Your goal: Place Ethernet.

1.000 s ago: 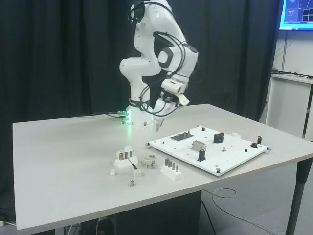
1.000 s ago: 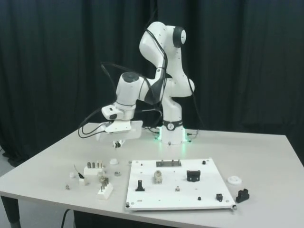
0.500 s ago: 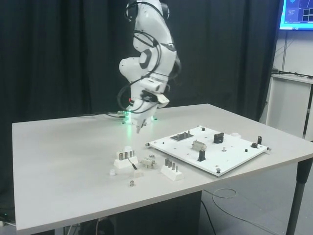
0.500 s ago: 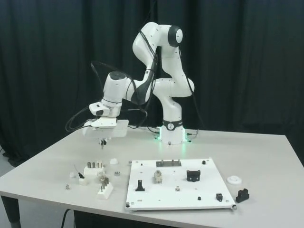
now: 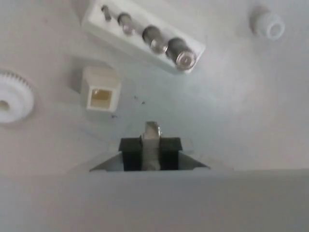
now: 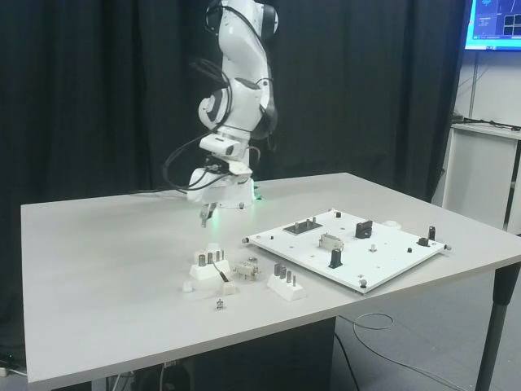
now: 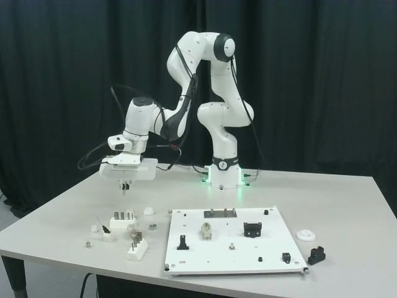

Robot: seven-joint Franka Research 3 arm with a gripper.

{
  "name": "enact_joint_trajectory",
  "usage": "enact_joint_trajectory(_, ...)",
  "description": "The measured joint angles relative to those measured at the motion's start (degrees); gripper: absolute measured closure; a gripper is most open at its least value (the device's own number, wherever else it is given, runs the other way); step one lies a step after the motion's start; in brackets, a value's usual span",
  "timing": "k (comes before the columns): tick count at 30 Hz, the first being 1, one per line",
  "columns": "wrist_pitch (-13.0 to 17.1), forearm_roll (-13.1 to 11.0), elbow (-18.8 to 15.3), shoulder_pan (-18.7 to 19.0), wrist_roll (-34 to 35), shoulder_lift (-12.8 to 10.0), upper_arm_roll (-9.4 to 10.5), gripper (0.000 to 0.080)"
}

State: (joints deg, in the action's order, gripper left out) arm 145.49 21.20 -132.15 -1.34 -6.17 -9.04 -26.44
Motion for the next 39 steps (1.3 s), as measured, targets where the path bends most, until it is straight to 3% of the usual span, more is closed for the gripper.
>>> enact_joint_trajectory(8, 3.93, -4.54, -3.28, -0.42, -5.81, -0.05, -2.32, 0.0731)
enact_joint_trajectory(18, 6.4, -10.66, -5.67, -0.61, -11.06, -0.59, -3.14, 0.0731)
enact_joint_trajectory(39, 8.73, -13.16, -5.95, -0.4, -11.23, -3.41, -2.14, 0.0731)
